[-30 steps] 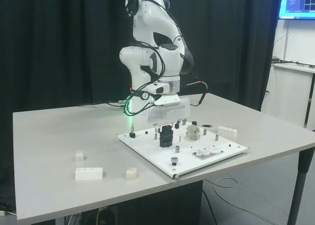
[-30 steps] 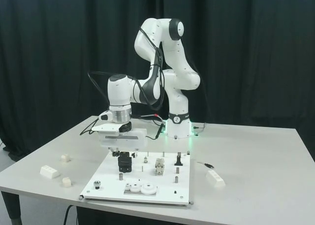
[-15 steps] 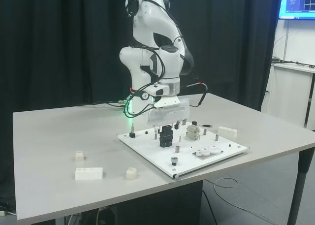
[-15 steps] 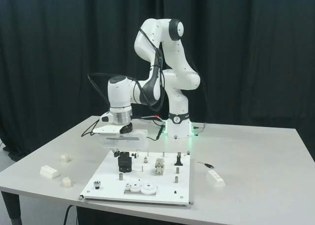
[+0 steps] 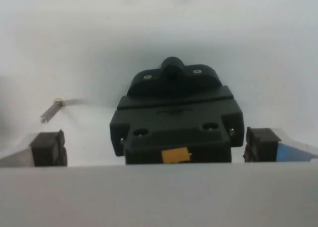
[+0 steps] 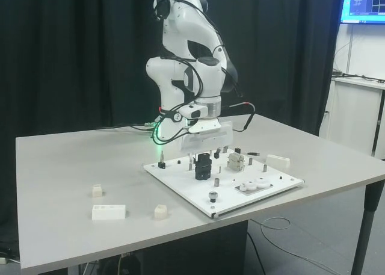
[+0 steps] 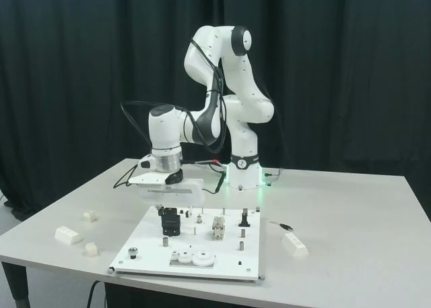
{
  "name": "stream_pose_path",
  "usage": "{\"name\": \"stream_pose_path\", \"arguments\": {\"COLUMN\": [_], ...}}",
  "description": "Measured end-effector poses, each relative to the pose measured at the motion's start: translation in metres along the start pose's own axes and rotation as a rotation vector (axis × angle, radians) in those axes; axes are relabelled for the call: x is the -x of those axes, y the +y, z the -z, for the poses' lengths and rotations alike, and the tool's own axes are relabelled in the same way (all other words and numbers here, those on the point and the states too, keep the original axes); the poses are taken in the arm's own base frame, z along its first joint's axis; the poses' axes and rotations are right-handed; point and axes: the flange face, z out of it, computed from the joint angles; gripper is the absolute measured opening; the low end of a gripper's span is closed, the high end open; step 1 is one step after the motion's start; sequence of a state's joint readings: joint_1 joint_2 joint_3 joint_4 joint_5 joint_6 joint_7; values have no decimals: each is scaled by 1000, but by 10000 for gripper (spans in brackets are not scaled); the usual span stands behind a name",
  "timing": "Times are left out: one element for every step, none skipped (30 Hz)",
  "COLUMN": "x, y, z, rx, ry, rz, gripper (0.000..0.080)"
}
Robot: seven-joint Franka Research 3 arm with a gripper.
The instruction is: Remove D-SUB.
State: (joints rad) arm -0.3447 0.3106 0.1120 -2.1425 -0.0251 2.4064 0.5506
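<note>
The D-SUB connector (image 5: 176,118) is a black plug standing upright on the white board (image 6: 274,189). In the wrist view it lies below and between my two black fingertips (image 5: 47,147), which stand wide apart on either side without touching it. My gripper (image 6: 207,150) is open and hangs a little above the connector (image 6: 203,166). From the second room view the gripper (image 7: 168,205) hovers straight over the connector (image 7: 170,222), with a small gap between them.
The board (image 7: 222,255) also carries several pegs, a metal block (image 6: 235,161) and white gears (image 6: 254,184). A thin metal pin (image 5: 51,111) stands beside the connector. Loose white blocks (image 6: 109,212) lie on the grey table, and another block (image 7: 295,244) lies beside the board.
The gripper has risen slightly above the board. The D-SUB connector has stayed on the board, and nothing is held.
</note>
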Motion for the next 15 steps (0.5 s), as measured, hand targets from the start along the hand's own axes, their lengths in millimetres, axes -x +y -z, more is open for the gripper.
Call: {"name": "stream_pose_path", "arguments": {"x": [0, 0, 0, 0, 0, 0, 0, 0, 0, 0, 0, 0, 0, 0, 0], "y": [0, 0, 0, 0, 0, 0, 0, 0, 0, 0, 1, 1, 1, 1, 1], "z": [0, 0, -1, -1, -1, -1, -2, -2, -2, -2, -3, -3, -4, -4, -4], "rx": [0, 0, 0, 1, 1, 1, 1, 1, 2, 2, 2, 2, 2, 3, 3], "ry": [0, -1, -1, -1, -2, -2, -2, -3, -3, -4, -4, -4, -5, -5, -5], "rz": [0, -1, -2, -2, -4, -5, -7, -9, -11, -12, -13, -14, -14, -15, -16], "gripper": [800, 800, 800, 800, 800, 800, 800, 800, 800, 800, 800, 800, 800, 800, 800]}}
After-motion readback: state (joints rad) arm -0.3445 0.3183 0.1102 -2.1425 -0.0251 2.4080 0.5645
